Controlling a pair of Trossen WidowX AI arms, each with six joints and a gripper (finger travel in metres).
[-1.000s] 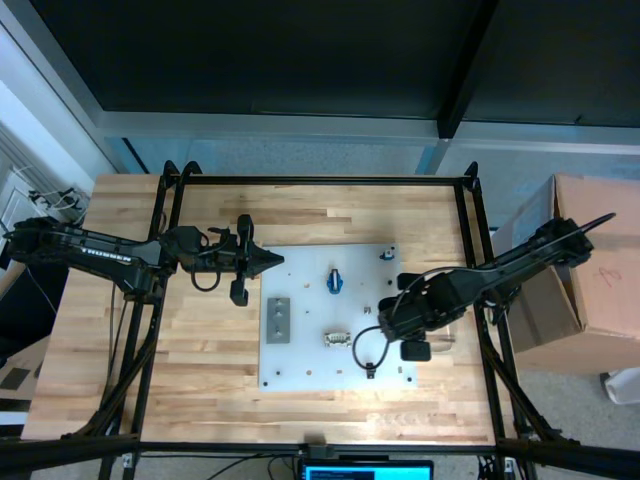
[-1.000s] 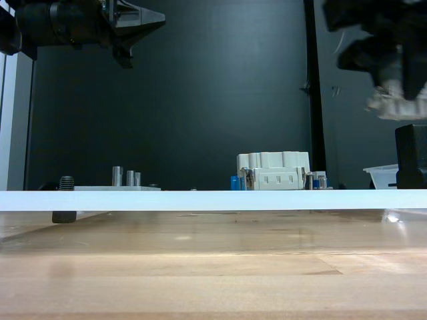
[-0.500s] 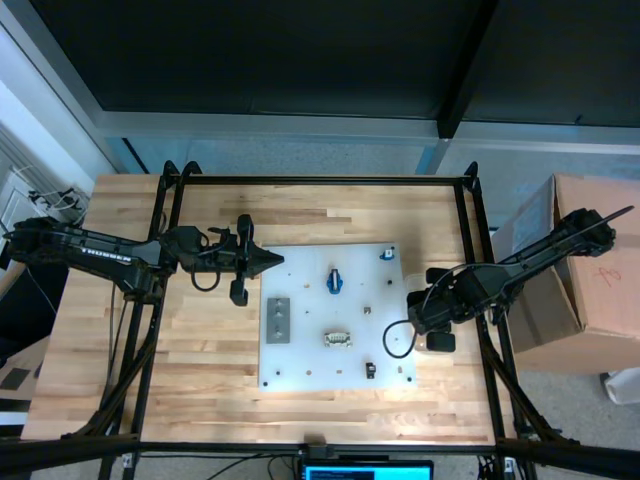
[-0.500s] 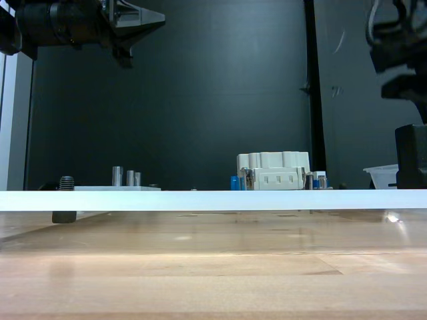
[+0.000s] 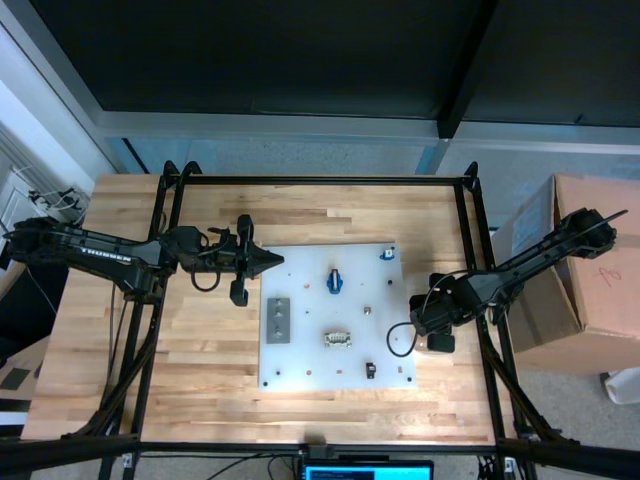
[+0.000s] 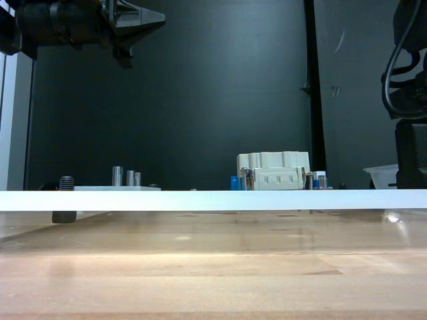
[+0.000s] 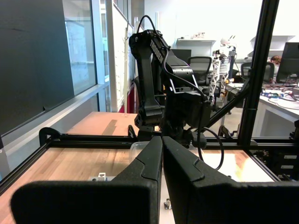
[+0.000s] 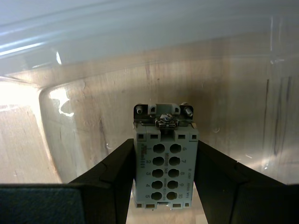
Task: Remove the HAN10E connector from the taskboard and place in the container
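- High view: I am seeing the left gripper (image 5: 268, 261) reaching level over the left edge of the flat white taskboard (image 5: 300, 350). The right gripper (image 5: 428, 318) is pointing down just beside the board's right edge, and its own body is hiding what it carries.
- Low view: a blocky beige housing (image 6: 273, 171) is sitting on the board. The frame edge is cutting off the dark right arm (image 6: 408, 93) above a translucent container (image 6: 381, 175).
- Left wrist view: the left gripper's black tapered fingers (image 7: 145, 163) are lying pressed together, holding nothing.
- Right wrist view: the right gripper is clamping the HAN10E connector (image 8: 166, 163), a grey-beige block with ten round numbered holes and a metal screw clamp. It is hanging over the glossy clear container floor. Whether it is touching the floor, I cannot tell.
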